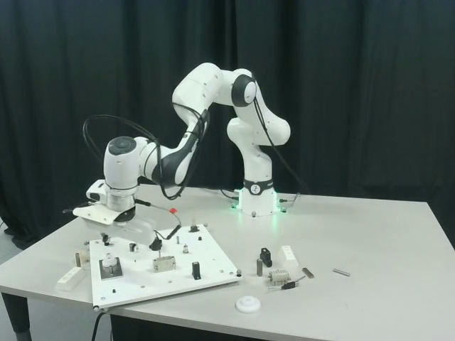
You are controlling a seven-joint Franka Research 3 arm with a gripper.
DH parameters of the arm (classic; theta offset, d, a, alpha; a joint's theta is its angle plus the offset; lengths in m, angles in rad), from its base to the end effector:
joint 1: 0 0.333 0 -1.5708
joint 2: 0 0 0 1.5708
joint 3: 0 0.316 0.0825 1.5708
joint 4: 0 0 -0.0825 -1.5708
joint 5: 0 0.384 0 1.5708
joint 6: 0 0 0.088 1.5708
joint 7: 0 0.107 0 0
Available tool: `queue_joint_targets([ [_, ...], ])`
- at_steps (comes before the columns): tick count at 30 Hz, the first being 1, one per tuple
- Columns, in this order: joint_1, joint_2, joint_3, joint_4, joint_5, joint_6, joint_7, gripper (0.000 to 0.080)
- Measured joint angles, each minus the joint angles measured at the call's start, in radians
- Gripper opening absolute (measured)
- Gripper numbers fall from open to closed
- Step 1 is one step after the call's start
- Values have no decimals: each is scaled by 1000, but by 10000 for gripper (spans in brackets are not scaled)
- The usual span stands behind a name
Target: Remove medium gear.
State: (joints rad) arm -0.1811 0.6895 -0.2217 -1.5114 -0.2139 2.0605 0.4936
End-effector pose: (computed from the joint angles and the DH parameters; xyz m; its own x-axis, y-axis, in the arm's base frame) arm 0.6467 -0.2619 0.2582 0.7386 -0.6739 0.0145 -0.6370 -0.6908 0.3420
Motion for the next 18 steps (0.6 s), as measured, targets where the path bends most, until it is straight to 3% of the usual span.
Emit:
queue_joint_targets([
  [7,-23,6,-24,-10,79,73,-101,800],
  [18,-30,28,-79,-10,281,120,-328,800],
])
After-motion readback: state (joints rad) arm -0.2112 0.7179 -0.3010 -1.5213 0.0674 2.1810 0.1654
